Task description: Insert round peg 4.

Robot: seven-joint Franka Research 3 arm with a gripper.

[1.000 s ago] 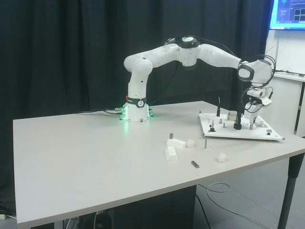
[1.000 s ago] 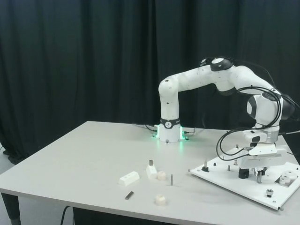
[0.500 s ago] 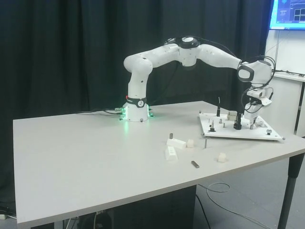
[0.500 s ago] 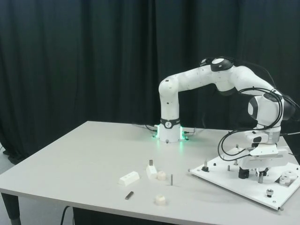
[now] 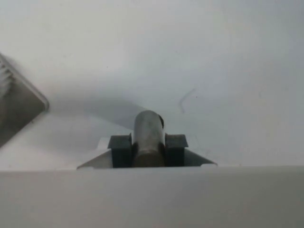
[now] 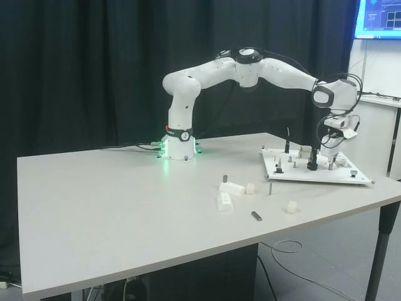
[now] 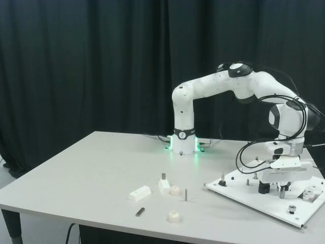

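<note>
Gripping peg (image 5: 148, 137) w/ fingers (image 5: 120, 149), above white board (image 7: 254, 195).

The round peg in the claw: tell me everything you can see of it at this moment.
The round peg is a short grey cylinder with a dull metal look and a rounded free end. It is clamped between the two black fingers of the claw, which press on its opposite sides. It points down over the white board, and its shadow lies on the board. In the second room view the peg hangs upright under the claw. Whether its tip touches the board cannot be told.
</note>
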